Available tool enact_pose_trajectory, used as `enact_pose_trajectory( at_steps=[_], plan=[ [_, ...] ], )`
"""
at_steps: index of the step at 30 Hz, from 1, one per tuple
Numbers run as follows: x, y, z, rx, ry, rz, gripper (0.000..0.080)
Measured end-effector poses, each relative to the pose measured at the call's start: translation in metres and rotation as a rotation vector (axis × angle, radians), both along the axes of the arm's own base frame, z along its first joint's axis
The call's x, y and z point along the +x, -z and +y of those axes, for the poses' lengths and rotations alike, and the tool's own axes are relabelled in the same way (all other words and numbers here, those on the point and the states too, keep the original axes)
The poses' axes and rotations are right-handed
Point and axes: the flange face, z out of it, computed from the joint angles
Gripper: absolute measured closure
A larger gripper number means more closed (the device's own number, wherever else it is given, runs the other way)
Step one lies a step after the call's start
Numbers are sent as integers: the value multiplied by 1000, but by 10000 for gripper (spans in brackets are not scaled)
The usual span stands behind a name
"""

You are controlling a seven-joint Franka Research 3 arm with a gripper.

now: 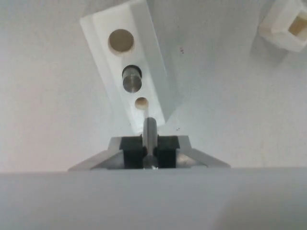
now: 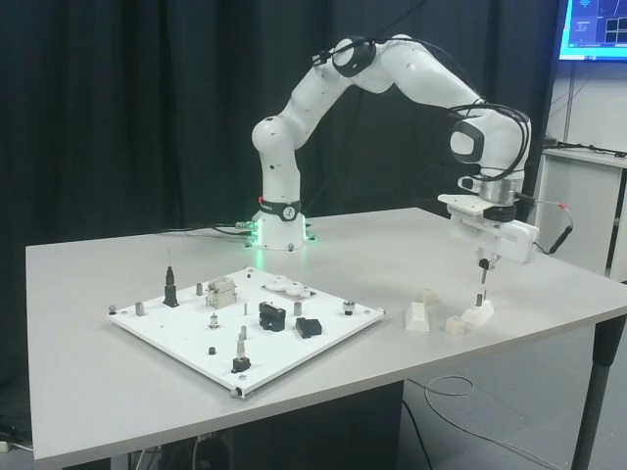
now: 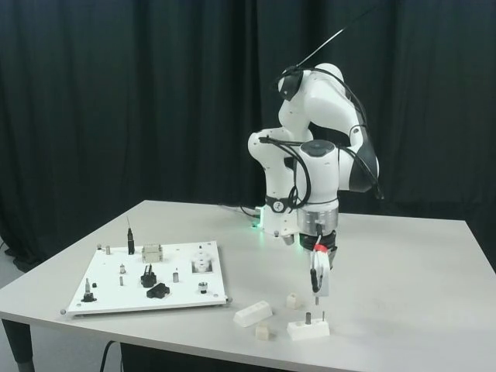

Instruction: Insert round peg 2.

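The hand (image 1: 150, 152) is closed on a thin round peg (image 1: 149, 136), which hangs upright between the black finger pads (image 1: 129, 152) with its lower end pointing down at the white peg block (image 1: 115, 62) on the tabletop (image 1: 48, 120). In the wrist view the peg's tip sits just beside the smallest of the block's three holes (image 1: 141, 102), near the block's close end, and does not look to have entered it. The second room view agrees: the peg hangs above the block, apart from it.

The middle hole already carries a thicker metal peg (image 1: 131, 81), standing upright. The largest hole (image 1: 121, 40) is open and bare.

So the pick looks done and the carry nearly so; what is left, by my reading, is a small sideways correction to centre the tip over the small hole, then a straight descent and release. The peg appears close to vertical, which should help, though the fit is probably tight.

Further out lie other small white blocks: a square hollow one (image 1: 286, 29) near the peg block, and in the first room view a longer one (image 2: 418, 318). Well apart stands the white assembly board (image 2: 245, 323) with its assorted small parts
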Motion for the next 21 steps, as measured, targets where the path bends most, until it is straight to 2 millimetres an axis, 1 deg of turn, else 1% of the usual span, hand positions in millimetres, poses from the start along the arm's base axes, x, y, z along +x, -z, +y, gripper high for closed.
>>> enact_pose_trajectory(
  at_steps=[7, 21],
  plan=[
    [0, -5, 0, 1, -1, -2, 742],
    [-1, -7, 1, 1, -11, -5, 742]
  ],
)
